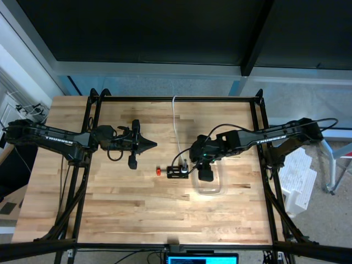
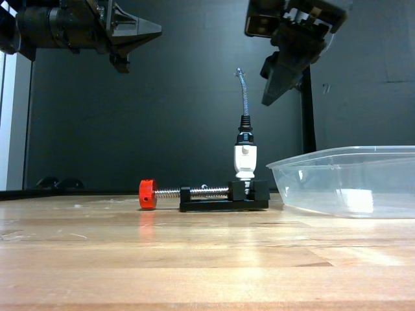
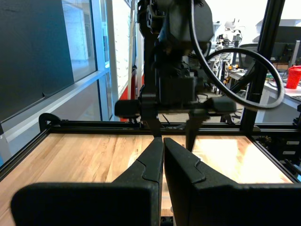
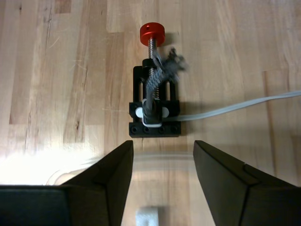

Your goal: Remove the power plug from the receptacle and place in the container

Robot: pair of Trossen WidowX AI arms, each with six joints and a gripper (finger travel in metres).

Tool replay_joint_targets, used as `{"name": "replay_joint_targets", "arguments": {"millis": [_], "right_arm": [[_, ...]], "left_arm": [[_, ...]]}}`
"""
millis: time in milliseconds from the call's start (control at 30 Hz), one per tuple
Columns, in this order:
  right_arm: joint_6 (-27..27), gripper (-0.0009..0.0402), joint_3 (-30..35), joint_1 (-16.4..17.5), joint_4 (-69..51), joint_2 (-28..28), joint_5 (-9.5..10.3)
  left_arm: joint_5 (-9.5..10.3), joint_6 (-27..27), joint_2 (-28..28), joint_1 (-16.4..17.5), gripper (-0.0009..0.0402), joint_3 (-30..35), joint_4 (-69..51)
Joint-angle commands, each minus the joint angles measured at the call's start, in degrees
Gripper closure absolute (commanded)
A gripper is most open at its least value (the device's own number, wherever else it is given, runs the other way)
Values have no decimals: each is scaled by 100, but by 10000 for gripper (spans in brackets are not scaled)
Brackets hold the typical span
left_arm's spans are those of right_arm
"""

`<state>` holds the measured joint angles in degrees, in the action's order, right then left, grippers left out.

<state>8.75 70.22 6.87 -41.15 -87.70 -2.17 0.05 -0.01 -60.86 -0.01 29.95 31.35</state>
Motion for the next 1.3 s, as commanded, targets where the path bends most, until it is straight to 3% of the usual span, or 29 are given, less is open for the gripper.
{"name": "replay_joint_targets", "arguments": {"millis": [33,433,600,1133,1300], "right_arm": [[50,195,234,35,-92,-278,-138],[92,180,654,105,-168,-960,-153],[92,180,656,192,-122,-1139,-319],[149,182,651,240,70,-1335,-544],[138,195,610,243,146,-1338,-535]], "left_arm": [[-2,0,0,0,393,0,2],[-2,0,0,2,393,0,0],[-2,0,0,2,393,0,-2],[-2,0,0,0,393,0,0],[0,0,0,0,393,0,4]]}}
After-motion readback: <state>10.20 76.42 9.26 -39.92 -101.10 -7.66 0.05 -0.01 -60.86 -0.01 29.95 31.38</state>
